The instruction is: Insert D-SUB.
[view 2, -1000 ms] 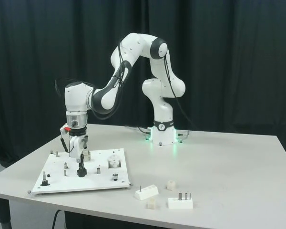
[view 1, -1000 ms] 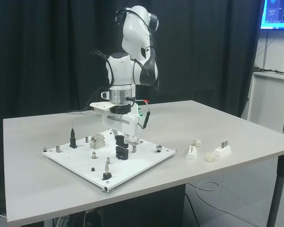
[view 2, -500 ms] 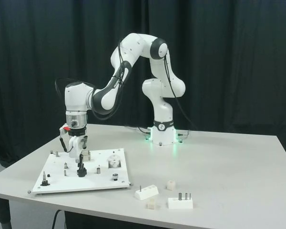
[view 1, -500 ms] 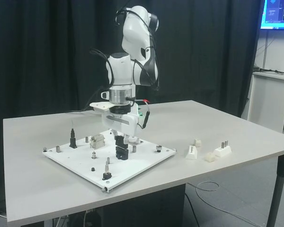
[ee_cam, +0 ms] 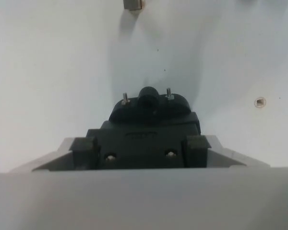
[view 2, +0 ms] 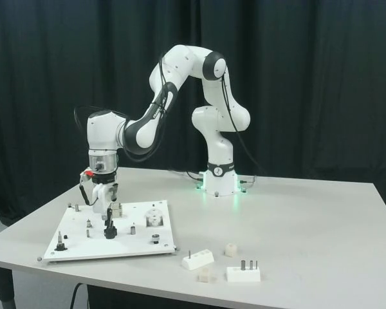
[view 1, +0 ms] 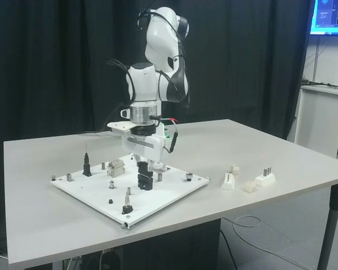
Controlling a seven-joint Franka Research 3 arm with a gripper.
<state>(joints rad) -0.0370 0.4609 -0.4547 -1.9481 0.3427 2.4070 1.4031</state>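
Observation:
My gripper (ee_cam: 141, 151) is shut on the black D-SUB connector (ee_cam: 144, 136), which sits between the two black fingertips (ee_cam: 84, 153). Straight beneath it on the white board (ee_cam: 48, 86) stands the black D-SUB socket (ee_cam: 151, 106) with two small screw posts. From the first room view, the gripper (view 1: 142, 167) holds the connector (view 1: 141, 167) upright just above the socket (view 1: 145, 183), near the board's middle. The second room view has the gripper (view 2: 107, 217) over the socket (view 2: 109, 233). I cannot tell whether connector and socket touch.
The white board (view 1: 169, 191) carries several other small fixtures: a tall black post (view 1: 87, 166), a grey block (view 1: 116, 167) and a short black peg (view 1: 127, 207). To the right, off the board, lie white part holders (view 1: 265, 178) and small white blocks (view 1: 229, 180).

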